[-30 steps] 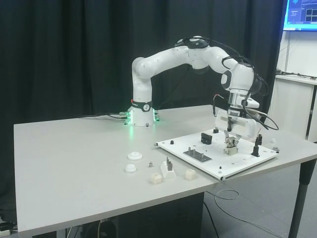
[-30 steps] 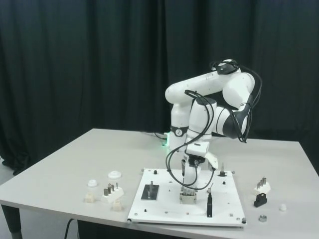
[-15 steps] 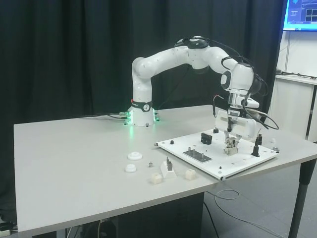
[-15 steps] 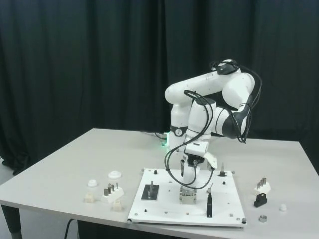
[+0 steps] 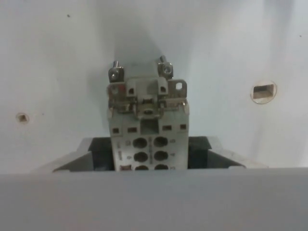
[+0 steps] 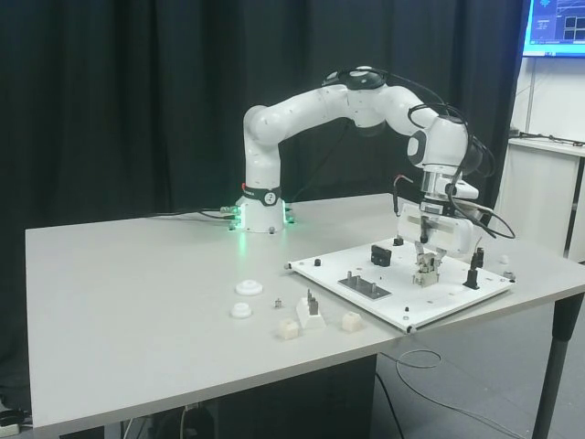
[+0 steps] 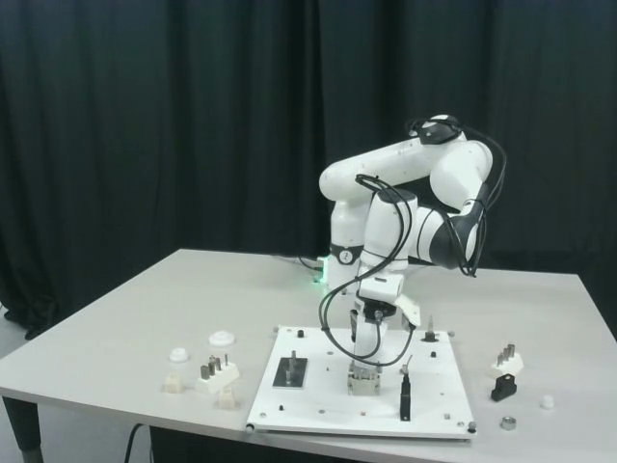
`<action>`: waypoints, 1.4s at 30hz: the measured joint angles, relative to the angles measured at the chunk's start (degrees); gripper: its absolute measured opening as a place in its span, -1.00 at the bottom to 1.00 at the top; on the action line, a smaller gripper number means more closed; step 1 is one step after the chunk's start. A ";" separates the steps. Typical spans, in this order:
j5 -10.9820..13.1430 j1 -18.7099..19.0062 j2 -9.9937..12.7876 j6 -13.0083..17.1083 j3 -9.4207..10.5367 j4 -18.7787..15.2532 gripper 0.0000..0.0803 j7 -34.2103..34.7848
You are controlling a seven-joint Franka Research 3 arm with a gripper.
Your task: Insert waterproof.
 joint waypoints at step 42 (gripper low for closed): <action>0.96 -0.81 0.09 -0.30 0.36 -0.12 -0.22 -3.58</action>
